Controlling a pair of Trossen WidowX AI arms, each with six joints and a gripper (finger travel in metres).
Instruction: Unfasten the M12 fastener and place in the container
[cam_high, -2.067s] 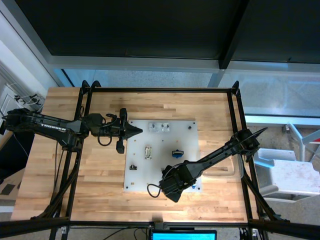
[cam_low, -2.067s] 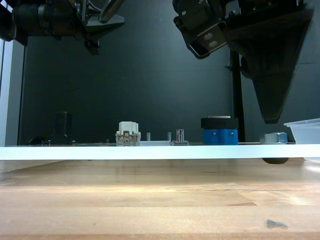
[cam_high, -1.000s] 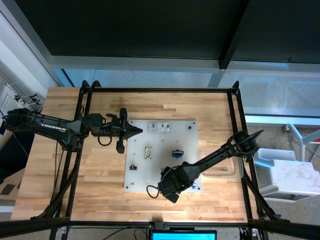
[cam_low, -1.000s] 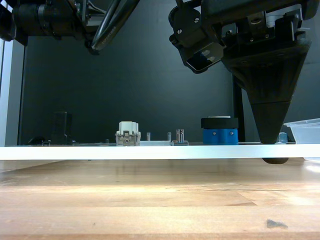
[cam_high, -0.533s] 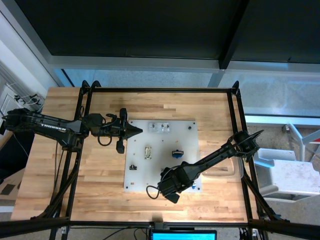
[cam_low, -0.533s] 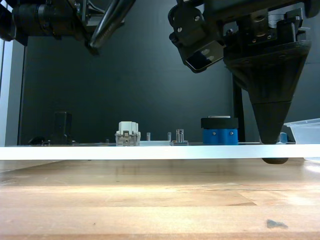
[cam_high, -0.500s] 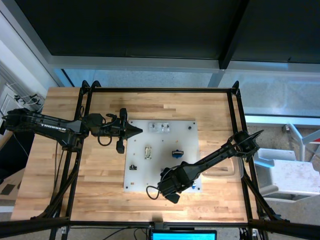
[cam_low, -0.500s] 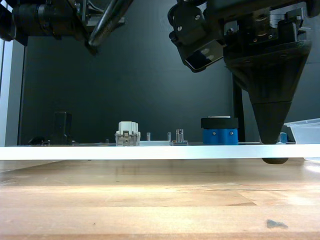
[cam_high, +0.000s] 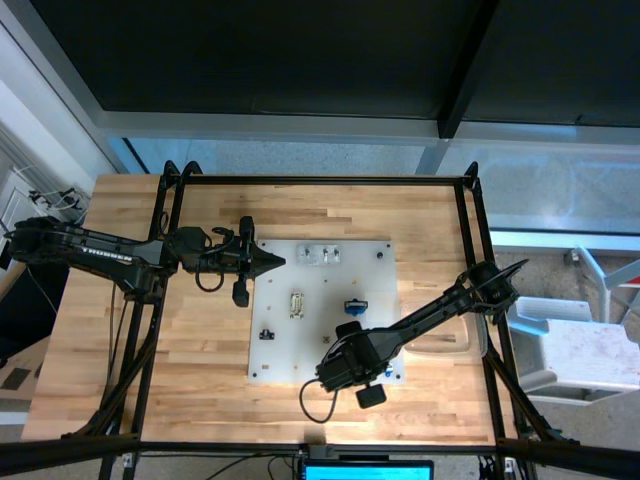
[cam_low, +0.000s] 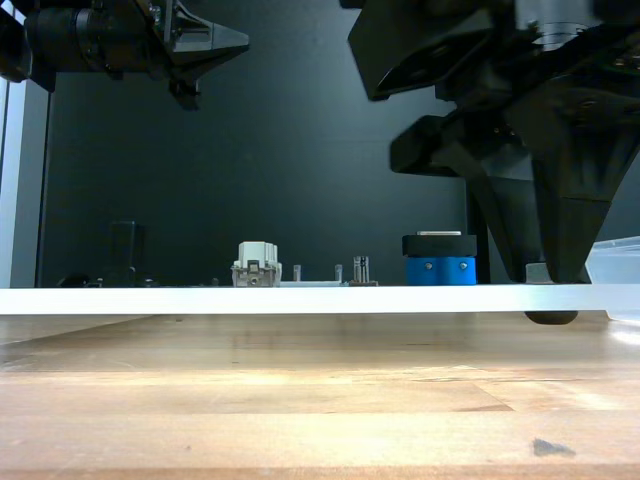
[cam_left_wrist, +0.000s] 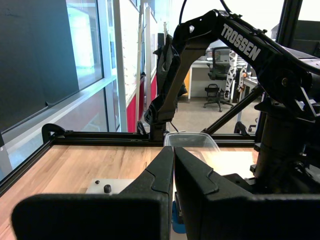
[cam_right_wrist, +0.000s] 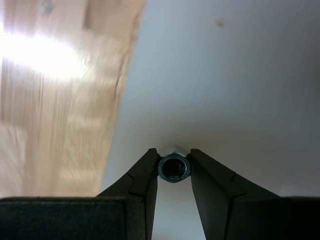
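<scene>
Item 1, white board (cam_high: 300, 345), centre of the high view, bearing all the fixtures.
Item 2, container (cam_high: 452, 350): clear tray just off the board's right edge, to the right of the working tool.
Item 3, right gripper (cam_right_wrist: 173, 157): points straight down at the board's lower right with its fingers pinching the nut's flanks. We note it as much the nearer arm.
Item 4, left gripper (cam_high: 272, 262): upper left, well apart, fingers pressed together on nothing.
Item 5, M12 fastener (cam_right_wrist: 173, 168): small silver hex nut, dark bore, axis upright, at board level. We cannot tell whether it sits on its stud. We judge the coming move to be a turn about that axis, then a carry rightward
</scene>
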